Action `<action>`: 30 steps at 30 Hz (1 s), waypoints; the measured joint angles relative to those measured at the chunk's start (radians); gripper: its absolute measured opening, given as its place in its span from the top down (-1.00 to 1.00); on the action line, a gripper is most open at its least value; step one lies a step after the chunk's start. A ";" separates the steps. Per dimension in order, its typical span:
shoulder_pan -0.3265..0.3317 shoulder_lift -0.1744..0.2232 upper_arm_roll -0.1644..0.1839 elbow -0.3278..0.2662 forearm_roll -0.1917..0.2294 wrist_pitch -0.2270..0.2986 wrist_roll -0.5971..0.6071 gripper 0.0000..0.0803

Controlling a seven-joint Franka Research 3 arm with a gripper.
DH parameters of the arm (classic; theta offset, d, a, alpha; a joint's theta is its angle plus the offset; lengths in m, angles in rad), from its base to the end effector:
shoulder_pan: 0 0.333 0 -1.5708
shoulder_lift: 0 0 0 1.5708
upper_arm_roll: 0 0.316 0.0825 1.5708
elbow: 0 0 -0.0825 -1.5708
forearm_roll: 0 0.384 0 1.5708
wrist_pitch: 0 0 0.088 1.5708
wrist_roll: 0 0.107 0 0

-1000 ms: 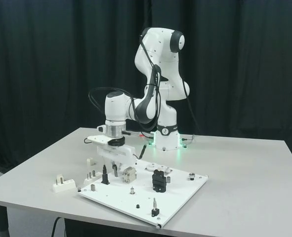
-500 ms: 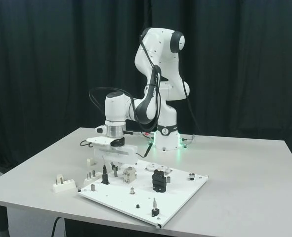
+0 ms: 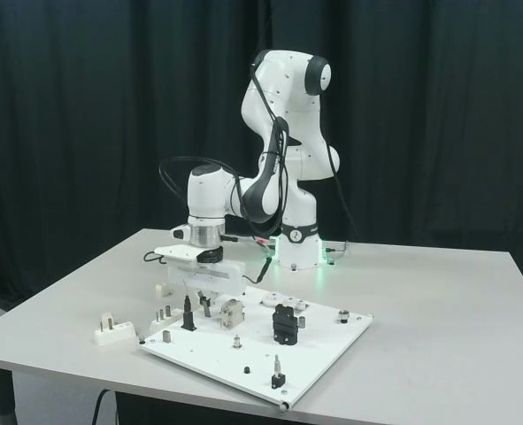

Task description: Insert square peg 3.

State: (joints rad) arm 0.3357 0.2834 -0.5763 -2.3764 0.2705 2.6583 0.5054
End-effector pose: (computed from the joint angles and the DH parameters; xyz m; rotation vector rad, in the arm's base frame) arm 0.4929 -0.1357 0.2284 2.7736 -1.4447 0.0975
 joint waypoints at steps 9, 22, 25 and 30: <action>0.000 0.000 0.000 0.000 0.000 -0.001 0.058 0.72; 0.000 -0.003 -0.004 0.008 0.000 -0.041 0.101 0.72; 0.000 -0.004 -0.004 0.011 0.000 -0.056 0.101 0.72; 0.000 -0.004 -0.005 0.013 0.000 -0.065 0.101 0.72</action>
State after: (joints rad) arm 0.3354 0.2797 -0.5814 -2.3633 0.2706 2.5930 0.6065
